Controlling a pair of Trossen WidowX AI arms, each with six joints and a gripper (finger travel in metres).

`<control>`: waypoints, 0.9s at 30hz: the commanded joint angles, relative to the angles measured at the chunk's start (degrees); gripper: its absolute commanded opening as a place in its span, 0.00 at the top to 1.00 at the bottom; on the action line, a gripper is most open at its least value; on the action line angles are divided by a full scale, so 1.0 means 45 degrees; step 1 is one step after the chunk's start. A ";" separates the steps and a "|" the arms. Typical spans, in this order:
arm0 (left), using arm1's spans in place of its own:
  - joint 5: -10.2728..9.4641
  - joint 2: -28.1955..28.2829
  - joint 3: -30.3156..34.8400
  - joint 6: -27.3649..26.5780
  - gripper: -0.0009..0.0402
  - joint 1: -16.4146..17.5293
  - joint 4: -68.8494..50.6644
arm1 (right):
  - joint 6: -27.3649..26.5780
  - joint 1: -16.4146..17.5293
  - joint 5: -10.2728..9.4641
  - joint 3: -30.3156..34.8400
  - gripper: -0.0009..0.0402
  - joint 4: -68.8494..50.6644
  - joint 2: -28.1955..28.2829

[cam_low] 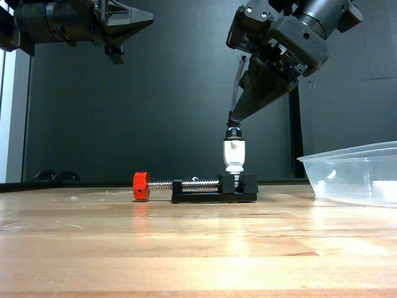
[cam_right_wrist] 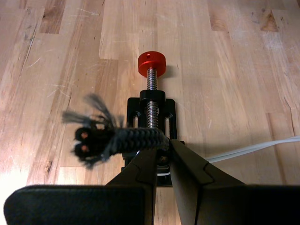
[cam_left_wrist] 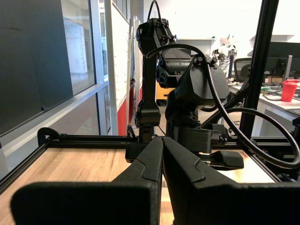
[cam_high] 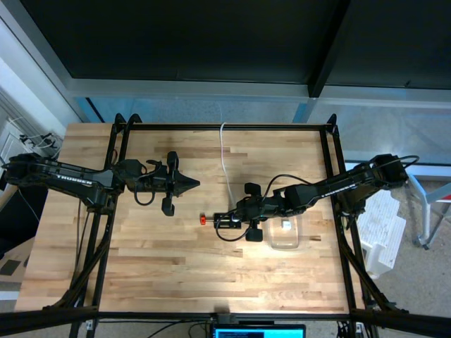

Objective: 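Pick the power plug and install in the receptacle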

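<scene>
My right gripper (cam_low: 233, 120) points down over the black vise (cam_low: 214, 186) and is shut on the power plug (cam_low: 233, 131). The plug is small and black, with a short braided lead (cam_right_wrist: 126, 139) that ends frayed. It sits on top of the white receptacle (cam_low: 234, 155), which stands upright in the vise. I cannot tell how deep the plug sits. The vise's red-orange knob (cam_right_wrist: 151, 63) points away from the fingers (cam_right_wrist: 187, 168). My left gripper (cam_high: 189, 183) hangs high at the left, shut and holding nothing.
A clear plastic tray (cam_high: 285, 236) lies just right of the vise, with a small white block inside. The receptacle's white cable (cam_high: 225, 158) runs to the far edge. A black frame (cam_high: 331, 183) borders the wooden table.
</scene>
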 commanded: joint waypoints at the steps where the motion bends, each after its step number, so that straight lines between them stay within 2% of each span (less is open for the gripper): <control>1: 0.0005 0.0005 0.0005 0.0005 0.98 0.0005 0.0005 | 0.0053 0.0000 0.0010 -0.0034 0.90 -0.0194 -0.0029; 15: 0.0005 0.0000 0.0005 0.0005 0.98 0.0000 0.0005 | 0.0044 0.0000 0.0019 0.0219 0.70 -0.0442 -0.0612; 27: 0.0005 0.0005 0.0005 0.0000 0.98 0.0000 0.0000 | 0.0782 -0.0005 0.0010 0.0374 0.65 -0.1117 -0.2161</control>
